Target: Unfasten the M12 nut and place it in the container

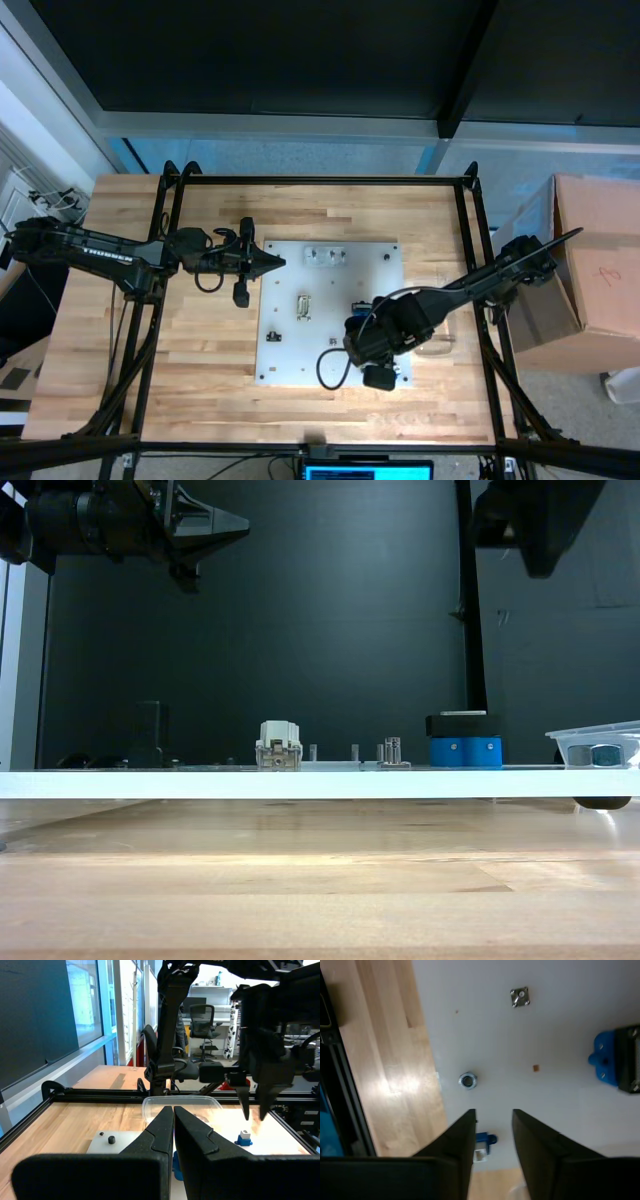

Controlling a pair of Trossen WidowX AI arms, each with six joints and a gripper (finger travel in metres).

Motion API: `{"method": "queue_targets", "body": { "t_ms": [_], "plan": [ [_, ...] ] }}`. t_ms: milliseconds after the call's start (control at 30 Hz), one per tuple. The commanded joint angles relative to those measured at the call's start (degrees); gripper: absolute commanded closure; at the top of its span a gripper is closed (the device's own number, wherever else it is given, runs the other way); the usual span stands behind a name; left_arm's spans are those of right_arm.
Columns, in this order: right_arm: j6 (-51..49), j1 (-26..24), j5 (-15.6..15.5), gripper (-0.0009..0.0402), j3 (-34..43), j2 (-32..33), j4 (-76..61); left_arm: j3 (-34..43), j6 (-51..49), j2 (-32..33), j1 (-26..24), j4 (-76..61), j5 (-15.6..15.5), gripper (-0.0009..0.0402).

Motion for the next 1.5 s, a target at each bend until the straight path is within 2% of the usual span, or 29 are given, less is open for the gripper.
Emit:
{"method": "queue_targets", "body": {
  "t_ms": [33,167,333,400,667,800,1100,1500],
  "plan": [
    [10.08,0.37,3.69,0.0238,0.09,0.04,-0.26,0.02,0.0,0.02,0.02,0.0,0.02,0.0393],
    [12.09,0.46,4.11,0.0199,-0.28,0.04,-1.51,0.02,0.0,0.02,0.02,0.0,0.02,0.0393],
    [15.91,0.57,3.82,0.018,-1.07,0.83,-2.05,0.02,0.0,0.02,0.0,0.02,0.02,0.0393],
    [16.94,0.57,2.93,0.0177,-1.07,1.22,-2.23,0.02,0.0,0.02,0.02,-0.02,0.02,0.0393],
    [24.55,0.52,2.82,0.0172,-0.98,4.0,-0.9,0.02,0.0,0.02,0.0,-0.07,0.0,0.0393],
    [27.12,0.46,0.44,0.0174,-1.03,5.92,0.35,0.02,0.0,0.0,0.0,0.07,0.0,0.0393],
    [30.25,-0.28,0.46,0.0174,-1.36,9.18,3.5,0.02,0.0,0.02,0.02,-0.02,0.0,0.0393],
    [31.58,-0.5,0.37,0.0174,-4.87,10.36,7.78,0.02,0.0,0.02,0.0,0.0,0.02,0.0393]
  ]
}}
